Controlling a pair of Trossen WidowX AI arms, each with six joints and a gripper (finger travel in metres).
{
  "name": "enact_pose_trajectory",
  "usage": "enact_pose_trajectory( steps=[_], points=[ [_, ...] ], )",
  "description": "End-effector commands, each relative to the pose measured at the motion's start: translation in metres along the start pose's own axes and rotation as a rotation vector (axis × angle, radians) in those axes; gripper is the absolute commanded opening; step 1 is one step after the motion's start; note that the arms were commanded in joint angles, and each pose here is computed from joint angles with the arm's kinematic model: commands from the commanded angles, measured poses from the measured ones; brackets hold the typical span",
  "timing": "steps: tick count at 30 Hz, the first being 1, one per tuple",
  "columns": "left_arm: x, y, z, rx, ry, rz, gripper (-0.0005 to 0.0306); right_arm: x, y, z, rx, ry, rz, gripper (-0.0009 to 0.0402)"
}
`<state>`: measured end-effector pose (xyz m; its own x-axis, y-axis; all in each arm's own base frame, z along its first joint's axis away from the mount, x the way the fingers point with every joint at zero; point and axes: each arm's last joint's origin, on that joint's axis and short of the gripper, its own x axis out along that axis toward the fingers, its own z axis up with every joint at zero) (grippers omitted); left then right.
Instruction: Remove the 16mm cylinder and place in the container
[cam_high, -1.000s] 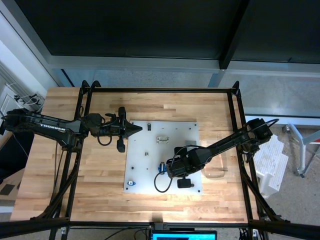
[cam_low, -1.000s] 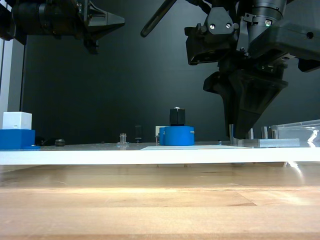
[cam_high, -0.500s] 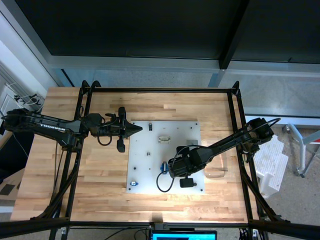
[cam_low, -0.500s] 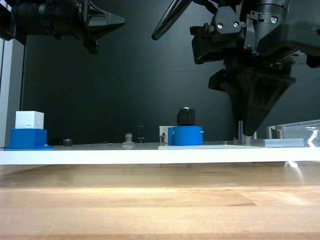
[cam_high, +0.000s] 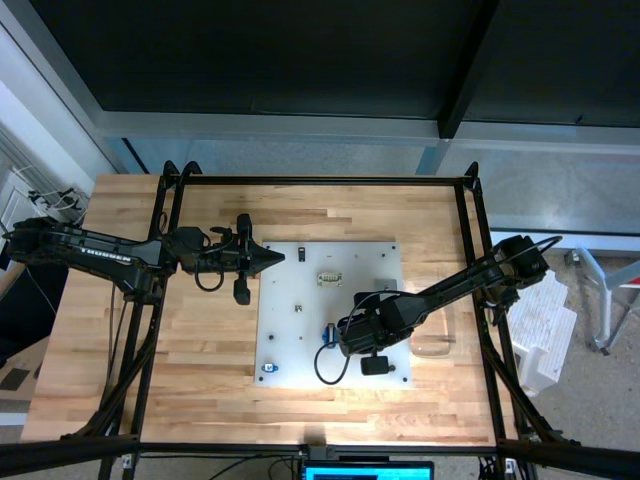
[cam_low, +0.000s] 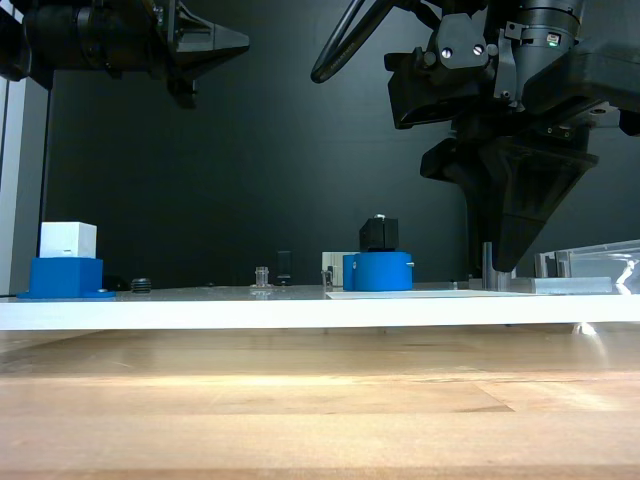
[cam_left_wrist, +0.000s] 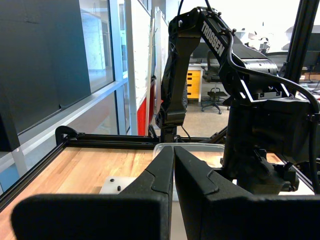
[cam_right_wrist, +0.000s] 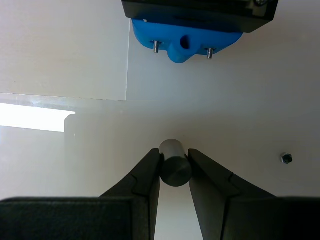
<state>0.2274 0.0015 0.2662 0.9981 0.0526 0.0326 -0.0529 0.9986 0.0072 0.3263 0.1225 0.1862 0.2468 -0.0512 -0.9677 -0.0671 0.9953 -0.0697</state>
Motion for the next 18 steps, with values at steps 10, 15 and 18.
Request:
enact_pose_trajectory(
  steps=[10, 15, 18],
  points=[
    [0.0, 0.0, 0.0, 0.0, 0.0, 0.0, 0.0, -0.038, -0.006, 0.0, 0.013, -0.078, 0.02, 0.0027],
    [0.0, 0.0, 0.0, 0.0, 0.0, 0.0, 0.0, -0.062, -0.012, -0.009, 0.016, -0.091, 0.023, 0.0027],
    [0.0, 0.0, 0.0, 0.0, 0.0, 0.0, 0.0, -0.075, -0.016, -0.016, 0.016, -0.095, 0.024, 0.0027]
  ],
)
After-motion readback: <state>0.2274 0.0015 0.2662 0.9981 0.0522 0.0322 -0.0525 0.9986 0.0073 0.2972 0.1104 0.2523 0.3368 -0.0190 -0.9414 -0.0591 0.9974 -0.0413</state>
